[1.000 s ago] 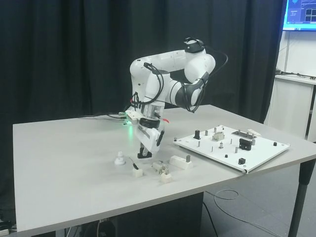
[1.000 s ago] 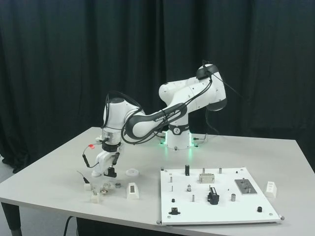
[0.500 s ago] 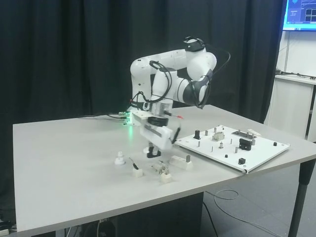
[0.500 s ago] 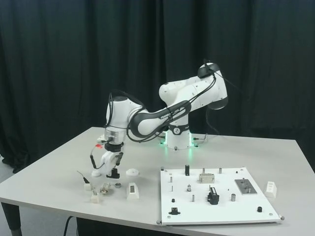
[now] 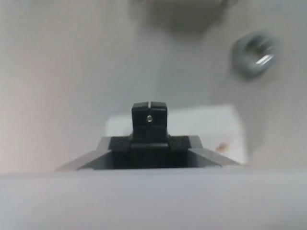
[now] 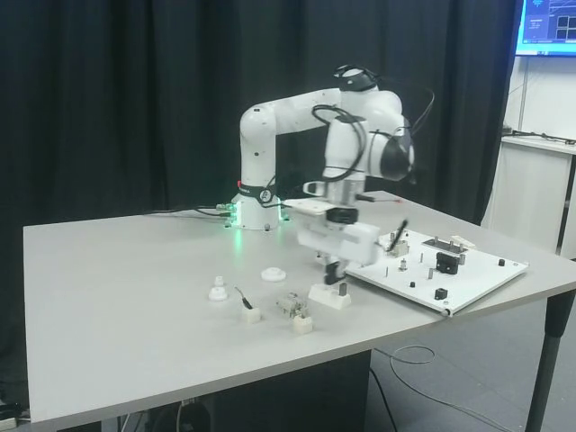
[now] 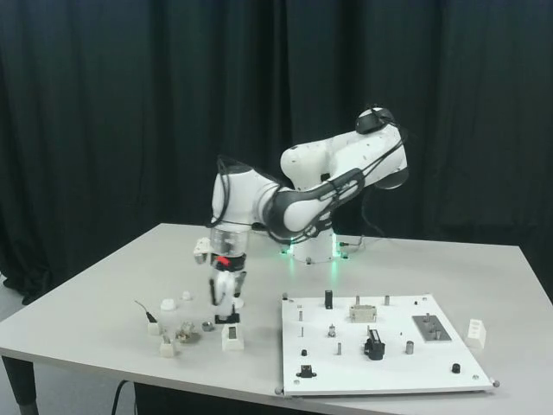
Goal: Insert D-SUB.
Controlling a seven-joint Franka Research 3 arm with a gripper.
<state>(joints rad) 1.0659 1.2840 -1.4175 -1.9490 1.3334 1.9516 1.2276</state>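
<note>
The D-SUB plug (image 5: 149, 115) is a small black part standing upright in a white holder block (image 6: 328, 296) near the table's front edge. My gripper (image 6: 334, 274) points down just above the block and the plug. In the second room view, the gripper (image 7: 226, 313) hangs right over the same block (image 7: 232, 338). The wrist view looks straight down on the black plug, with the white block (image 5: 211, 120) behind it. The white task board (image 6: 477, 279) lies to the right of the block.
A white disc (image 6: 273, 273), a small white knob (image 6: 216, 290), a cable piece on a white foot (image 6: 247, 311) and a metal part (image 6: 290, 304) by another white block (image 6: 302, 324) lie left of the gripper. A grey nut (image 5: 254, 53) lies close by. Pegs and fixtures stand on the board (image 7: 389, 373).
The arm has swung from beside the white knob across to the white holder block. The white disc now lies uncovered on the table where the gripper was.
</note>
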